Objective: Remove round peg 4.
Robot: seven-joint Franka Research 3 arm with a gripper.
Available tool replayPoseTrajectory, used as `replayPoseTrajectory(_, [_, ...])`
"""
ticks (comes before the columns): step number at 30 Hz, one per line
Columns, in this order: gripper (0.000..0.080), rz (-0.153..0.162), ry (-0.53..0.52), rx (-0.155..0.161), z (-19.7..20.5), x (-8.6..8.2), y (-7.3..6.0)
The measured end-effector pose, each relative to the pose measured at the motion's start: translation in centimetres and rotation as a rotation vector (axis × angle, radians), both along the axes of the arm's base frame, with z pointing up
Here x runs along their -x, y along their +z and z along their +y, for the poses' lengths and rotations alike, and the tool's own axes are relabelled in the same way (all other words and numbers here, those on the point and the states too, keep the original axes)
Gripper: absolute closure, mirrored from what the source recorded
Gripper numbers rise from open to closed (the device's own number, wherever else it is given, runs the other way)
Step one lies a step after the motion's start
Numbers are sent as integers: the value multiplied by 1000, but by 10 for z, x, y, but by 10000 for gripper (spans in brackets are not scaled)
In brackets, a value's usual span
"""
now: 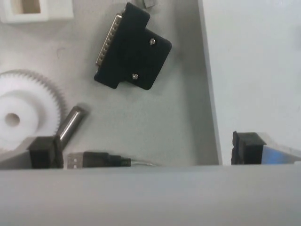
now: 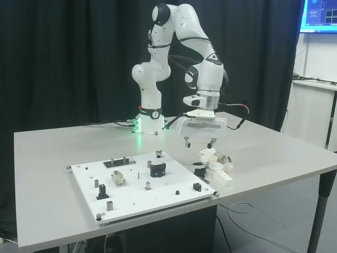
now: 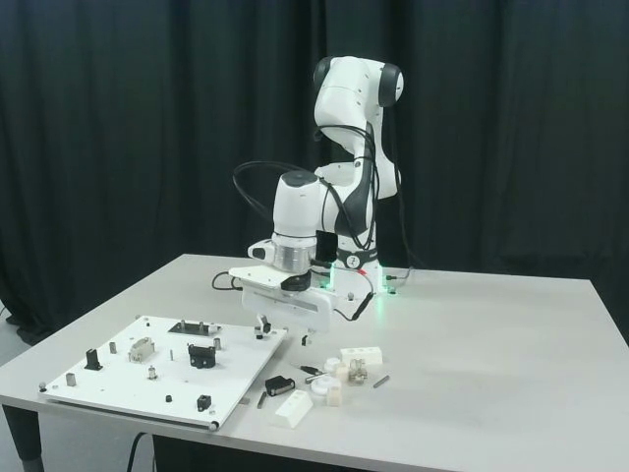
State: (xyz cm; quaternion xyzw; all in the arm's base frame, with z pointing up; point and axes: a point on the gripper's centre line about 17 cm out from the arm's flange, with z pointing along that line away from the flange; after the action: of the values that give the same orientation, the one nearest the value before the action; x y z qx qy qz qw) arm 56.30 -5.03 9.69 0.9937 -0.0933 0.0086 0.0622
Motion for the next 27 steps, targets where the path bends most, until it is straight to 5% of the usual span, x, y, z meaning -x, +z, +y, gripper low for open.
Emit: replayPoseTrajectory(27, [3, -15, -19, 2, -4, -3, 1])
